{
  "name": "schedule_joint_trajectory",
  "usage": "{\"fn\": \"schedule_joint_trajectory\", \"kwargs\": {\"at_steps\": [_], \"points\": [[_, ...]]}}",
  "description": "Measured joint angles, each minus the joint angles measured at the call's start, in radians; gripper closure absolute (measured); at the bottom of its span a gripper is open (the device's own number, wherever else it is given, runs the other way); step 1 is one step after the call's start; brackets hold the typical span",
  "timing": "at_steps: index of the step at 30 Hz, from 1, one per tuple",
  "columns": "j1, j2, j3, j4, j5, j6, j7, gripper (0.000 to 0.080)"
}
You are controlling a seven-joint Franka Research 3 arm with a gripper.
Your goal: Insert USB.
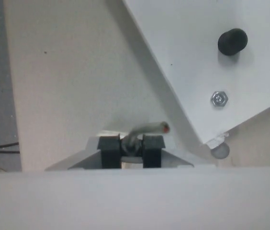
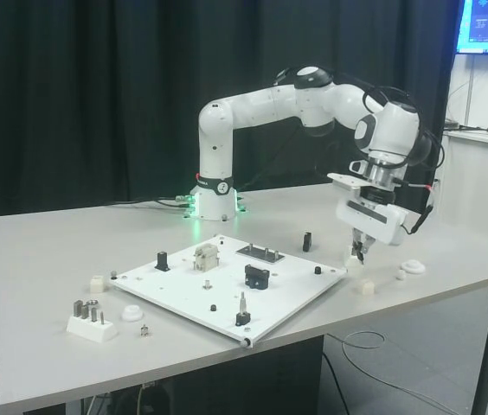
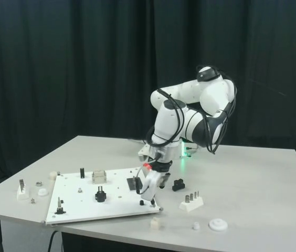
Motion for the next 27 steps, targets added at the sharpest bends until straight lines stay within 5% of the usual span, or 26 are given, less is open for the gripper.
{"fn": "schedule_joint_trajectory", "kwargs": {"at_steps": [14, 27], "points": [[0.002, -0.001, -0.020, -0.012, -0.010, -0.005, -0.092, 0.0710], [0.031, -0.015, -0.083, -0.100, -0.030, -0.037, -0.241, 0.0711]]}}
